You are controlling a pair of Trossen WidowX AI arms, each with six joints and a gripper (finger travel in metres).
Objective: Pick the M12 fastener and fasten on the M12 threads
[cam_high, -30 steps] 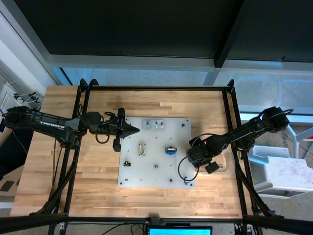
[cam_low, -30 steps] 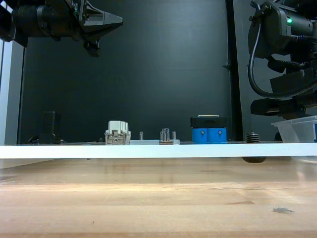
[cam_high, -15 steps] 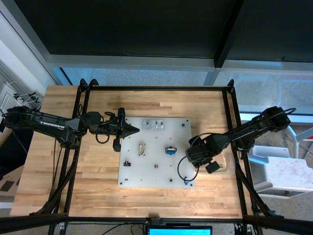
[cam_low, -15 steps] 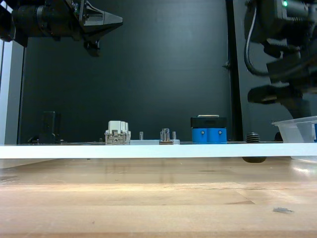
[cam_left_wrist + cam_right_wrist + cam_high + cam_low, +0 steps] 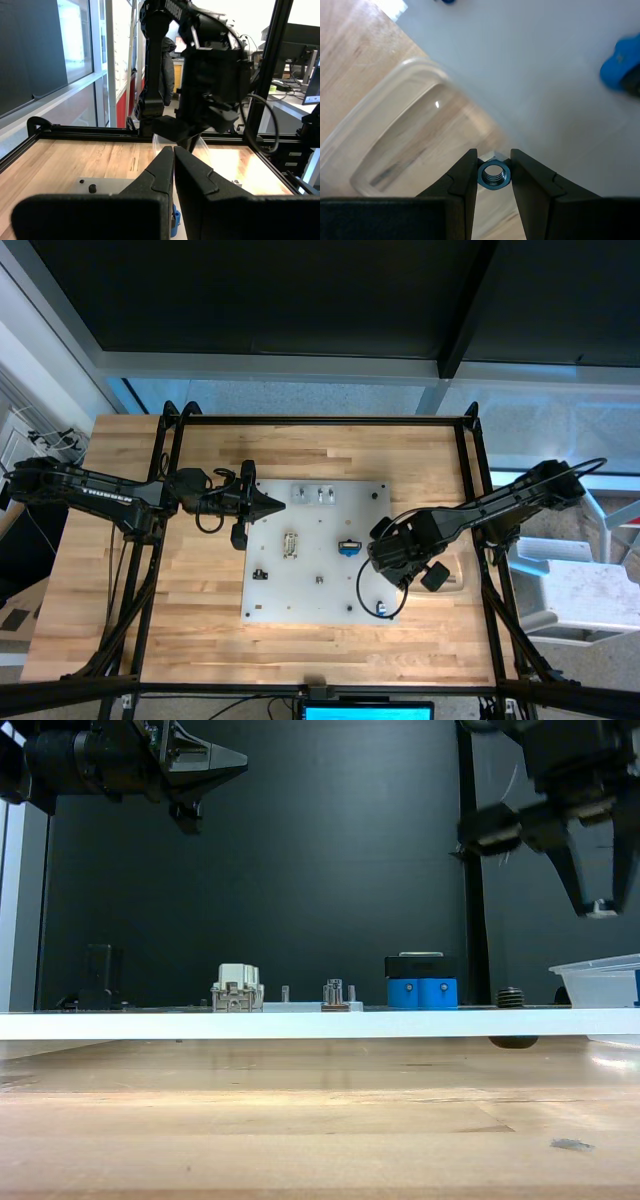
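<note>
silver nut (image 5: 494,175) pinched in right tool (image 5: 598,902) near tray (image 5: 418,68); left tool (image 5: 277,505) over board (image 5: 300,592).

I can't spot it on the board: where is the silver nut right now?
The nut is pinched in the right gripper, in the air near the clear tray at the right edge of the board; the left gripper hangs far left.

My high camera looks down and away over the whole table (image 5: 200,620) and white board (image 5: 315,525); the low one sights level along that board. At the board's left edge, the camera on the left gripper (image 5: 174,150) faces the right arm (image 5: 210,75); that on the right gripper (image 5: 493,165) looks closely down on board and clear tray (image 5: 385,115).
</note>
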